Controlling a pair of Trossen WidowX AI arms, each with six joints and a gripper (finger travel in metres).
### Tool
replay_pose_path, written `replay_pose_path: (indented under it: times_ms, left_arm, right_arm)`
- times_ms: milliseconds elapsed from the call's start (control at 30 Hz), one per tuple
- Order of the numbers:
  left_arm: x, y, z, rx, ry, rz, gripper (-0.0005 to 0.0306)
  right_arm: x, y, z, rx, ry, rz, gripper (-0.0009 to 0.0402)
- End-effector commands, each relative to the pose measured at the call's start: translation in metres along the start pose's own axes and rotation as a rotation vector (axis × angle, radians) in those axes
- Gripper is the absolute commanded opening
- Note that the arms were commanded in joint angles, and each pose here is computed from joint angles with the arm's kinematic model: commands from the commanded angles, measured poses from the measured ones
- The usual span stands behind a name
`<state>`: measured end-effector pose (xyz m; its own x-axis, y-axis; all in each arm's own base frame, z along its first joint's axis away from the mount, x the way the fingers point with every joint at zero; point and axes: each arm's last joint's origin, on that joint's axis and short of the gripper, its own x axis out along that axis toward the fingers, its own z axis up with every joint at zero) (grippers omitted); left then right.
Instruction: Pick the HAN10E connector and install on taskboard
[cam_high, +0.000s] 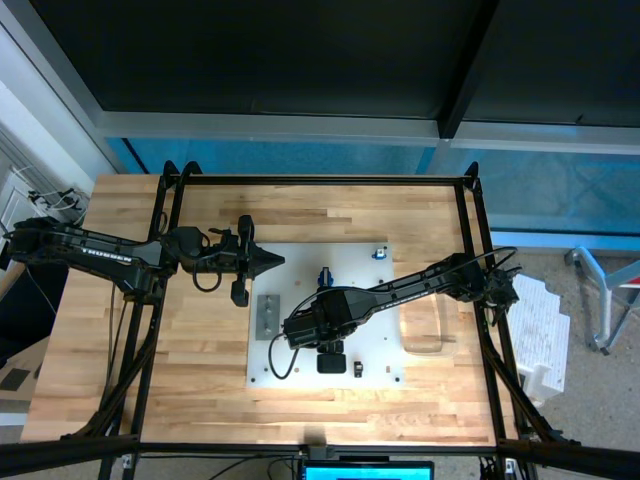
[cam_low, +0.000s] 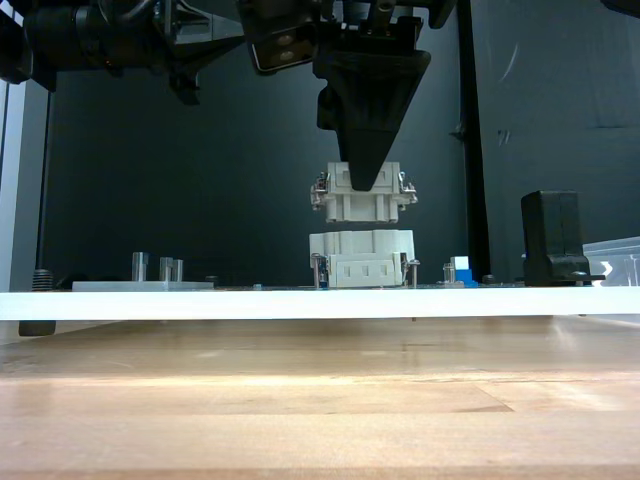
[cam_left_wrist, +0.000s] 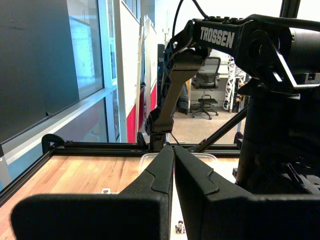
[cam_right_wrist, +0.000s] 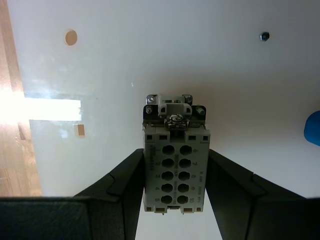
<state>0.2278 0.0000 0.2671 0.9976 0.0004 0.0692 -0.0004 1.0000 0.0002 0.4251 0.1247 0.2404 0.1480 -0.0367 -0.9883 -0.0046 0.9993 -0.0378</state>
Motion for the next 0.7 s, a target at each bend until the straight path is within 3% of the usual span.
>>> replay_pose_path:
  times_ms: [33, 700]
  left_arm:
    - [0.0001, 0.0, 0.0001, 0.0, 0.0, 0.0, 0.0001]
    - [0.0001, 0.0, 0.0001, 0.0, 0.0, 0.0, 0.0001]
  right_arm:
    - [0.001, 0.0, -0.0001, -0.01, 0.001, -0.001, 0.0043]
    - [0.0086, -0.0006, -0.0003, -0.023, 0.0, -0.001, 0.0043]
